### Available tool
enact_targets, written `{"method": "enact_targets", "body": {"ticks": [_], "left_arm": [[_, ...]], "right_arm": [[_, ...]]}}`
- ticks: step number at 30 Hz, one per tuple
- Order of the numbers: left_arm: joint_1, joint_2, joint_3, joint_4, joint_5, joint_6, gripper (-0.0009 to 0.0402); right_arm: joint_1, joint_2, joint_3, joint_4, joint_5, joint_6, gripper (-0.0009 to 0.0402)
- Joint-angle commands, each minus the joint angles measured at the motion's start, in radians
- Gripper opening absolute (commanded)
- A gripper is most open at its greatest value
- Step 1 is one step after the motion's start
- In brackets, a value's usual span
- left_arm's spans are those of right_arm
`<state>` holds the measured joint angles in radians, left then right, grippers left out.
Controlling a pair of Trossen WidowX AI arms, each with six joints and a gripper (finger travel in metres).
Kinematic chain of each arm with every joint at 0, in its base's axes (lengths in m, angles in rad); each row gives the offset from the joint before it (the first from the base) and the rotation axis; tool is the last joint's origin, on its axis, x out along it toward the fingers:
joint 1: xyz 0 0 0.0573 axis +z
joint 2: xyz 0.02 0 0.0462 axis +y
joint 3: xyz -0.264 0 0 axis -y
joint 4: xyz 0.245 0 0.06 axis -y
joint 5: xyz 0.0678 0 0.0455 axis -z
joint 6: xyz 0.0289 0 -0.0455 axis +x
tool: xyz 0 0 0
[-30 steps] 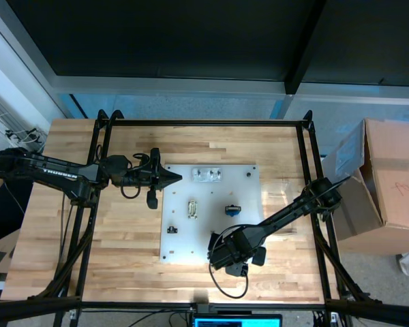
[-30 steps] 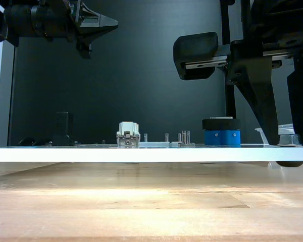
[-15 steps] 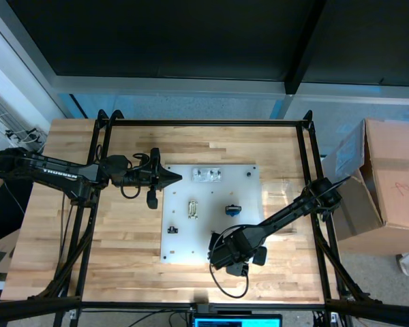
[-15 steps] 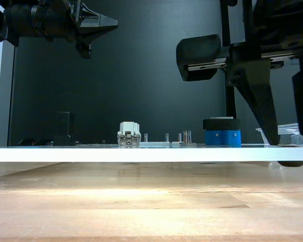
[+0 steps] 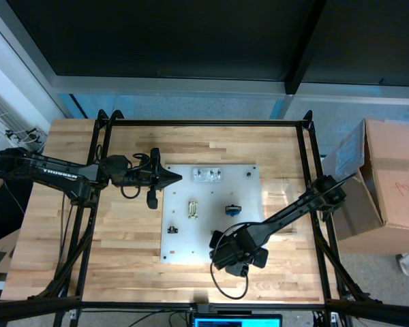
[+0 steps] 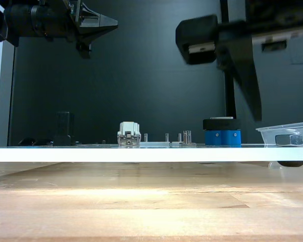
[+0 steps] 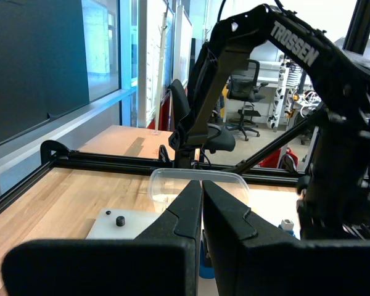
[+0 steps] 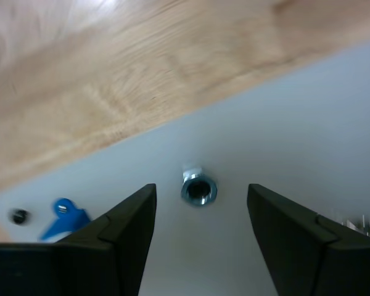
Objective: Unfasten the M12 nut and place it in the container
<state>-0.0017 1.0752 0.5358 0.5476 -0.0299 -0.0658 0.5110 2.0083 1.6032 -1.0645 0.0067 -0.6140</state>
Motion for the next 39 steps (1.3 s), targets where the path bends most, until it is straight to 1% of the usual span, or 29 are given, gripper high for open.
{"method": "enact_targets", "body": {"ticks": [1, 3, 7, 9, 10, 12, 14, 15, 19, 28, 29, 32, 39], "left_arm": [[0.000, 0.000, 0.000, 0.000, 0.000, 0.000, 0.0000], [0.000, 0.000, 0.000, 0.000, 0.000, 0.000, 0.0000], [0.000, 0.000, 0.000, 0.000, 0.000, 0.000, 0.0000], [0.000, 0.000, 0.000, 0.000, 0.000, 0.000, 0.0000], [0.000, 0.000, 0.000, 0.000, 0.000, 0.000, 0.0000], [0.000, 0.000, 0.000, 0.000, 0.000, 0.000, 0.0000], [0.000, 0.000, 0.000, 0.000, 0.000, 0.000, 0.0000], [0.000, 0.000, 0.000, 0.000, 0.000, 0.000, 0.0000], [0.000, 0.000, 0.000, 0.000, 0.000, 0.000, 0.0000], [0.000, 0.000, 0.000, 0.000, 0.000, 0.000, 0.0000], [0.000, 0.000, 0.000, 0.000, 0.000, 0.000, 0.0000], [0.000, 0.000, 0.000, 0.000, 0.000, 0.000, 0.0000], [0.000, 0.000, 0.000, 0.000, 0.000, 0.000, 0.0000]], "right_arm": [[0.000, -0.033, 0.004, -0.005, 0.000, 0.245, 0.0155], [0.000, -0.052, 0.003, -0.008, -0.001, 0.435, 0.0123], [0.000, -0.081, -0.010, -0.008, 0.000, 0.891, 0.0048], [0.003, -0.092, -0.022, -0.007, -0.010, 1.003, 0.0003], [0.009, -0.096, -0.027, -0.007, -0.021, 1.032, -0.0005], [0.019, -0.097, -0.034, -0.004, -0.027, 1.084, 0.0008], [0.024, -0.097, -0.043, 0.008, -0.041, 1.117, 0.0001], [0.026, -0.097, -0.049, 0.021, -0.061, 1.124, -0.0003], [0.029, -0.097, -0.088, 0.090, -0.082, 1.135, -0.0001], [0.030, -0.070, -0.181, 0.202, -0.074, 1.135, 0.0000], [0.030, -0.068, -0.183, 0.201, -0.072, 1.134, 0.0000], [0.030, -0.065, -0.187, 0.202, -0.046, 1.134, 0.0000], [0.029, -0.065, -0.188, 0.202, -0.043, 1.131, 0.0000]]}}
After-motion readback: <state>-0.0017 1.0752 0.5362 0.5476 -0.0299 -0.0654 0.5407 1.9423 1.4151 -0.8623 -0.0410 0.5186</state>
